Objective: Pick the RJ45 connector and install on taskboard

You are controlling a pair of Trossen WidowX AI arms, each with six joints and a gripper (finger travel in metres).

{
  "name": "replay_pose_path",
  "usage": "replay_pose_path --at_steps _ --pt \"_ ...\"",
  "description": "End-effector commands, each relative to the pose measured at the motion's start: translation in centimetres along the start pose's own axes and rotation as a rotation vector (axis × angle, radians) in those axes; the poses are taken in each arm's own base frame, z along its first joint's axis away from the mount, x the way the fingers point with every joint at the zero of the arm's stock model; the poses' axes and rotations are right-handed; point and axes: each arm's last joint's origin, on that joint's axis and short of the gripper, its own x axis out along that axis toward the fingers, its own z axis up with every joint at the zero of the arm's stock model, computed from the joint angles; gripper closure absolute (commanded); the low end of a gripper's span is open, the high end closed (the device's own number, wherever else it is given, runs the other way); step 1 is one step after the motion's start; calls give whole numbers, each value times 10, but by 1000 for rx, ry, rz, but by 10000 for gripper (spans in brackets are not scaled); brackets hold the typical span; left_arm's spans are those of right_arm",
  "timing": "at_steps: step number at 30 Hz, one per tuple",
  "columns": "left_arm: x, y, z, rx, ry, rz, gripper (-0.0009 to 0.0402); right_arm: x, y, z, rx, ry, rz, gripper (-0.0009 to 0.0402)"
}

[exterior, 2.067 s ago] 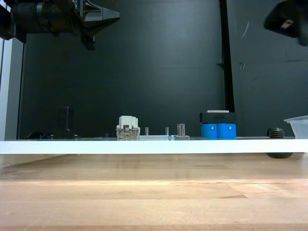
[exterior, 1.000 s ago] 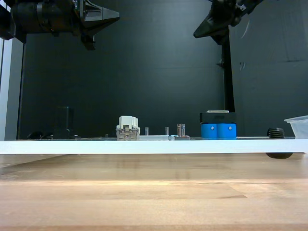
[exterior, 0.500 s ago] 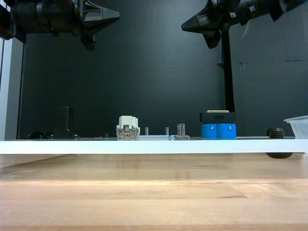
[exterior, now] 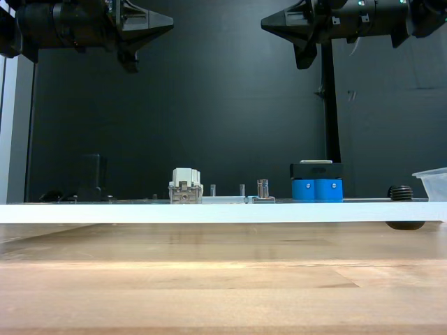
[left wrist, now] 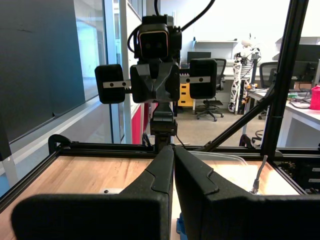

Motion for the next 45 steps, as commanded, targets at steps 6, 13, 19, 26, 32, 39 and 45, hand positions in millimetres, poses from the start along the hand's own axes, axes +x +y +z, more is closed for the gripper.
replay_pose_path --at_steps 6,13,19,26,32,39,45 --pt "0 0 0 0 0 0 393 -2 0 -8 19 -21 4 394" --pt "0 0 0 0 0 0 393 -2 0 -9 26 -23 6 393" --pt "0 0 0 0 0 0 393 -2 1 -9 22 -23 9 393" --pt "0 0 0 0 0 0 393 -2 1 -11 22 -14 11 393" --pt "0 0 0 0 0 0 393 -2 1 -9 21 -20 13 393" --pt "0 0 0 0 0 0 393 -2 2 -10 22 -19 13 393" --pt "0 0 0 0 0 0 393 -2 2 -10 22 -19 14 393"
